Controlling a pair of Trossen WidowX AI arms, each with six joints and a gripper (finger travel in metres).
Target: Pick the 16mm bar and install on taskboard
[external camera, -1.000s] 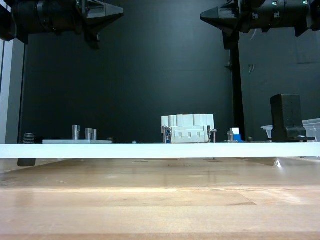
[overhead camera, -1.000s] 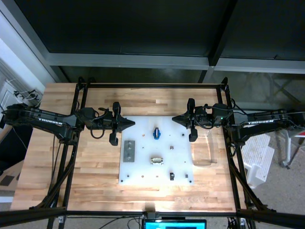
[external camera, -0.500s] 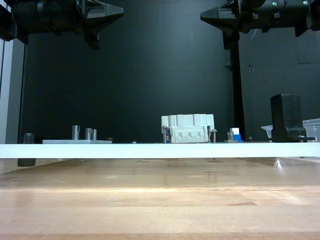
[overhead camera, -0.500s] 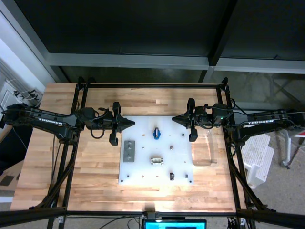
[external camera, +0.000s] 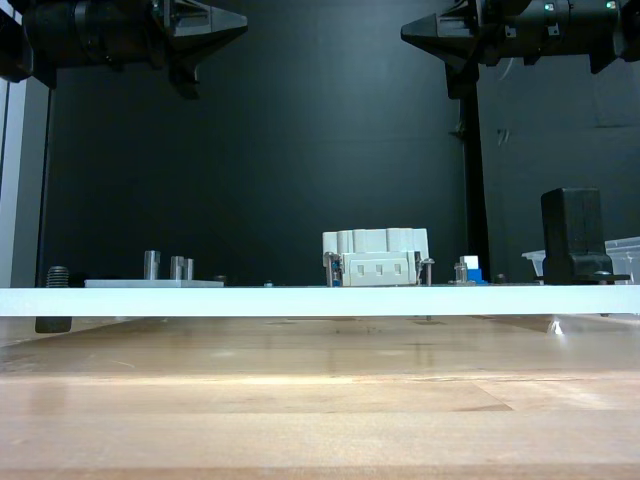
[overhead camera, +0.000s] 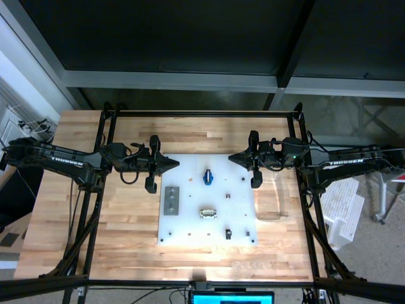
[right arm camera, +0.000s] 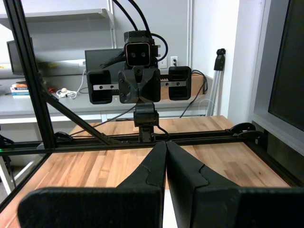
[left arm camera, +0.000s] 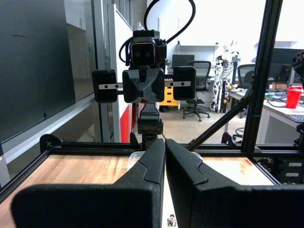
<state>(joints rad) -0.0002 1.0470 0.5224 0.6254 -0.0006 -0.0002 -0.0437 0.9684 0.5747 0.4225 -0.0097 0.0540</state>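
Wooden table (overhead camera: 126,215), black backdrop (external camera: 320,150), office chair (left arm camera: 199,72), white walls (right arm camera: 209,33).

16mm bar indistinguishable; possibly among tiny pegs (external camera: 177,268) on taskboard (overhead camera: 190,229).

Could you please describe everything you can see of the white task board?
The task board is a white, rectangular, plastic-looking plate lying flat on the wooden table. On it stand a grey block, a blue part, a beige connector and a small black part. The left gripper hangs above its far left corner, the right gripper above its far edge, both with jaws shut and empty. I cannot tell where the 16mm bar is.
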